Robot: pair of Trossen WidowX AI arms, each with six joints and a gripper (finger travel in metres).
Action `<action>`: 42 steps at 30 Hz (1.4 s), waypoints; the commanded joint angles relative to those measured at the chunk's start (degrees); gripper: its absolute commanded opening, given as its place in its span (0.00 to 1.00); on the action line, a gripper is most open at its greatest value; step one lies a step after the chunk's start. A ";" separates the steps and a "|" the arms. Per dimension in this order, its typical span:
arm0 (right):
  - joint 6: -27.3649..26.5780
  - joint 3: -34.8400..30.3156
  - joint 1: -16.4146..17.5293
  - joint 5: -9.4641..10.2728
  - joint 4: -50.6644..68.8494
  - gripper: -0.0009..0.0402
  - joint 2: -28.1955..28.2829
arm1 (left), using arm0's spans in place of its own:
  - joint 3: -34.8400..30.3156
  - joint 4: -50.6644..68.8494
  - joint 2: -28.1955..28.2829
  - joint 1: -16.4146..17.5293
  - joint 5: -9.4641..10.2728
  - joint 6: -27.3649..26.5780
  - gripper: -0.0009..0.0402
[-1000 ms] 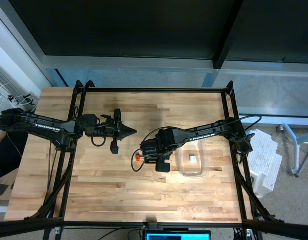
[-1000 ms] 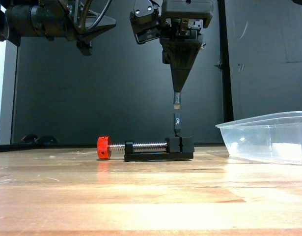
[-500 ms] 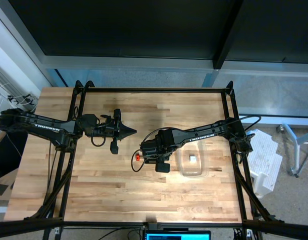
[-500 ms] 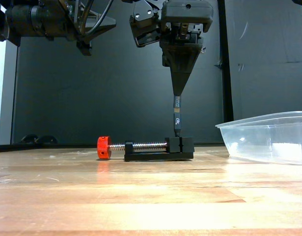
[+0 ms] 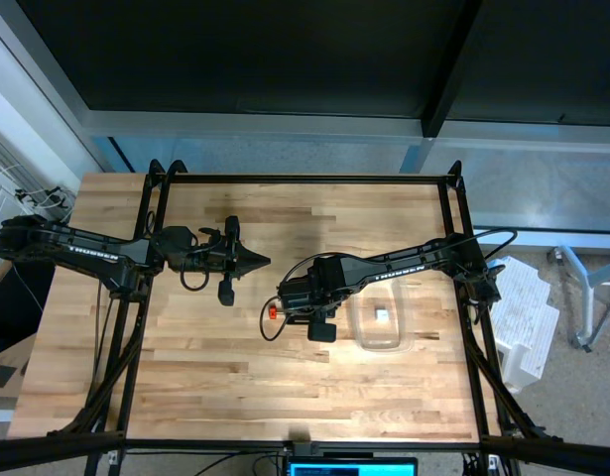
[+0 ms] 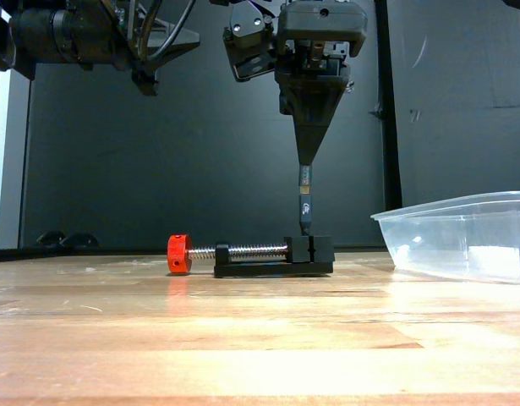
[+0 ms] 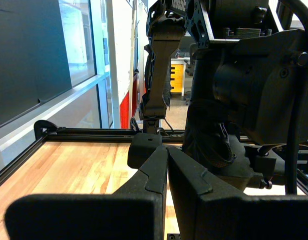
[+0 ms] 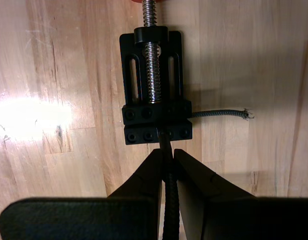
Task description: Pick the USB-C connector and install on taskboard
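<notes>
USB-C connector (image 6: 304, 188): R end effector (image 6: 304, 162), prob. touching taskboard (image 6: 272, 259); L (image 5: 264, 262) aloft.

Wooden table (image 5: 235, 387), dark back wall (image 6: 462, 110), grey floor (image 5: 543, 203), bright windows (image 7: 76, 45)

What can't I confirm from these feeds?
- Seating: in the low view the USB-C connector meets the taskboard, joint too small to judge.
- Right wrist view: right end effector, above the taskboard, covers the connector.
- High view: right arm hides it.
- Left wrist view: left end effector, raised left of the taskboard, shows neither.
</notes>
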State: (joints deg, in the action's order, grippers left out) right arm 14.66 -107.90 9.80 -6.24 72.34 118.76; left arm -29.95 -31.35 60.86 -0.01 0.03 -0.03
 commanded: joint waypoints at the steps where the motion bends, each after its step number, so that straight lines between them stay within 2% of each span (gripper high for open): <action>1: -0.07 0.20 -0.02 0.07 -0.20 0.02 -0.02 | 0.00 -0.02 0.00 0.00 0.00 0.00 0.02; 42: -0.15 4.17 -0.17 0.28 -4.63 0.02 0.00 | 0.00 -0.02 0.00 0.00 0.00 0.00 0.02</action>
State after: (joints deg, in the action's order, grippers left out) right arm 14.41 -104.16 9.63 -6.00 68.01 118.45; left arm -29.93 -31.35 60.86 -0.01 0.05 -0.05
